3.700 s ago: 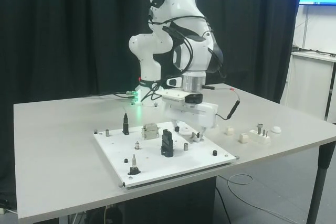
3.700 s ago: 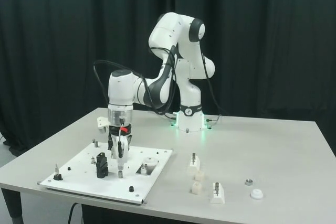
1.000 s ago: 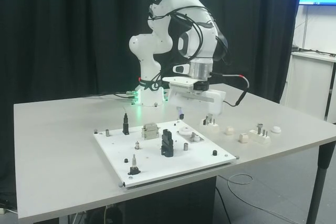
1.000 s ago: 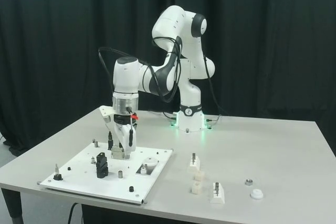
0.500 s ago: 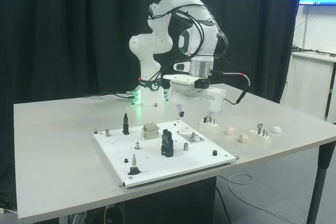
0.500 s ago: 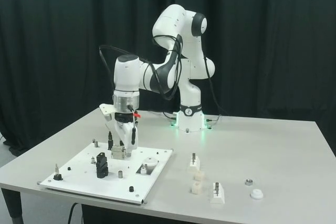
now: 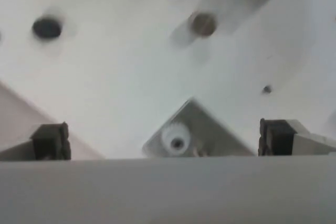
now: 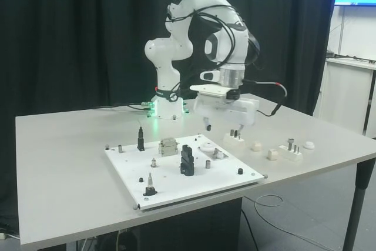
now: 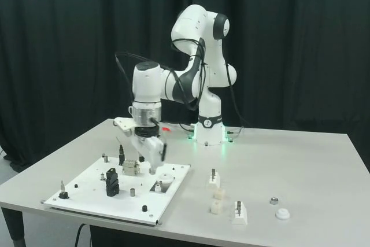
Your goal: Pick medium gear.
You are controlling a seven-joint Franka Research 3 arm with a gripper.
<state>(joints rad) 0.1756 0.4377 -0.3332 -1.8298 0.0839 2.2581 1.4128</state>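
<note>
Found the pincer point(image 8: 221, 127) released, its two black fingertips point(image 7: 50, 141) spread wide and gripping nothing. Hung above the white board point(image 8: 176, 183), clear of its surface, on the counter point(image 8: 64, 145).

Spotted one medium gear point(image 7: 175, 141), small, white and toothed, directly beneath the pincer and about midway between the two fingertips in the wrist view, touching neither. Sat in one grey square pocket point(image 7: 210, 135) sunk in the board. Could not make out this gear in either room view.

Counted, further out under the pincer in the wrist view, one black round stud point(image 7: 47, 27), one grey peg point(image 7: 203, 23) and one tiny screw head point(image 7: 266, 89), all well apart from one another.

Noted one larger white disc point(image 9: 166, 178) on the board, just below and beside the pincer. Counted one black block point(image 9: 111, 181) and one grey connector point(image 9: 130, 168) standing on the board, off to the pincer's side.

Tallied off the board, well apart from the pincer, four small white blocks point(image 9: 213, 180) and one white ring point(image 9: 282, 214) on the counter.
</note>
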